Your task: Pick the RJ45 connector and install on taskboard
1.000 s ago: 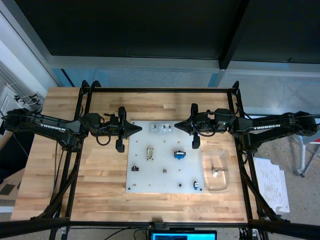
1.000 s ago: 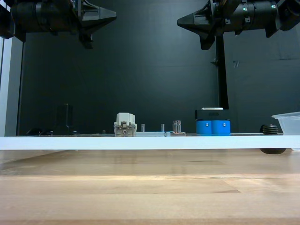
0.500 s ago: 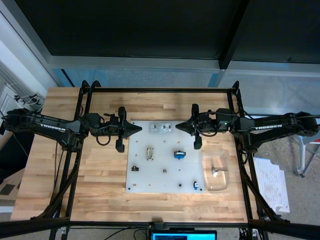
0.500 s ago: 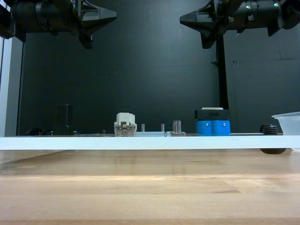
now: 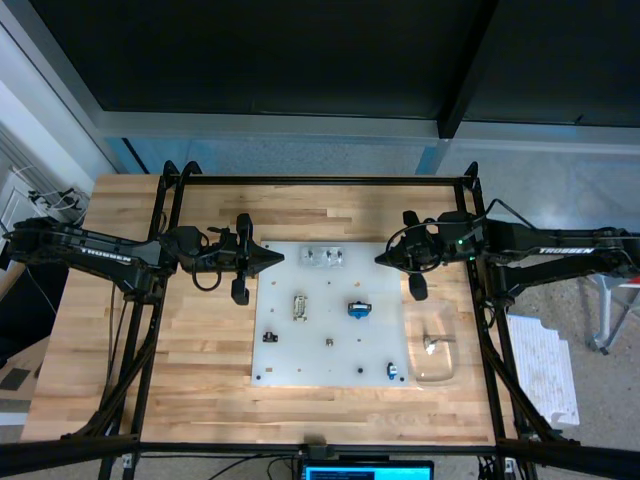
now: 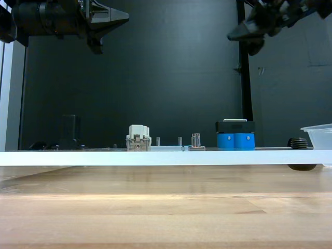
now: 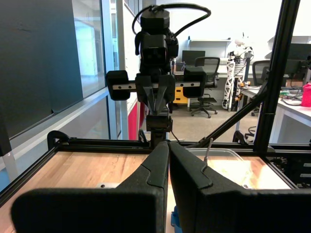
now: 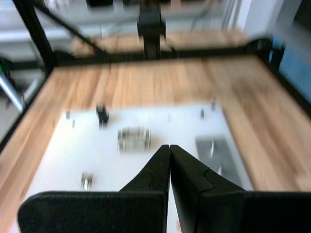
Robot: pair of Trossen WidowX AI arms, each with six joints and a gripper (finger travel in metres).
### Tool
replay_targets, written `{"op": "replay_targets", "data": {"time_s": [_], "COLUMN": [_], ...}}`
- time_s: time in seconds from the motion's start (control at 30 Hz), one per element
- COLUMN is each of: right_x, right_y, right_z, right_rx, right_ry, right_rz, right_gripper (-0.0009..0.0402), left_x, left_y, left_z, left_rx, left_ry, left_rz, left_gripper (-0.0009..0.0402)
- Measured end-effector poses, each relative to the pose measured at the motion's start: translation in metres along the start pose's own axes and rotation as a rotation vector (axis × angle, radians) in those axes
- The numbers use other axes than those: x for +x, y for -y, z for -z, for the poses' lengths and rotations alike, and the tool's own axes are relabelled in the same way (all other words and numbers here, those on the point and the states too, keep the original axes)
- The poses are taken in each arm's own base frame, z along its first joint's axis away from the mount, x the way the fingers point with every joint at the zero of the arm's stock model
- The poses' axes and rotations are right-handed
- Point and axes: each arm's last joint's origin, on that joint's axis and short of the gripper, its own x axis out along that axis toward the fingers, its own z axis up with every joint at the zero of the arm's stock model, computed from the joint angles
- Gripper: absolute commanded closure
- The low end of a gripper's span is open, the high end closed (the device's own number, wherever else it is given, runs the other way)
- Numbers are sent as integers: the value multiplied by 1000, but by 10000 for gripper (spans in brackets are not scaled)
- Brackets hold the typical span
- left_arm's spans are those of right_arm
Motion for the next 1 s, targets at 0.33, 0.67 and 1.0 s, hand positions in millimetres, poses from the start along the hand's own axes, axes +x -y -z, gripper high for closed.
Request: {"op": "replay_targets", "data": {"time_s": [0.33,0.67,1.0], "right_x": [-29,-48,-61], "right_y": [-6,-24,-43], "right_z": [-1,9,23], "right_rx": [2,-45,-71], "right_ry": [-302,-505,-638], "right_rz": [-22,-121,-156], "right_gripper": [393,393,393], "left_x": [0,0,0], "left_y": [0,0,0], "left_z": [0,0,0], "left_rx": [0,0,0], "left_ry": [0,1,1], "left_rz": [0,0,0], "left_gripper": [393,393,393]}}
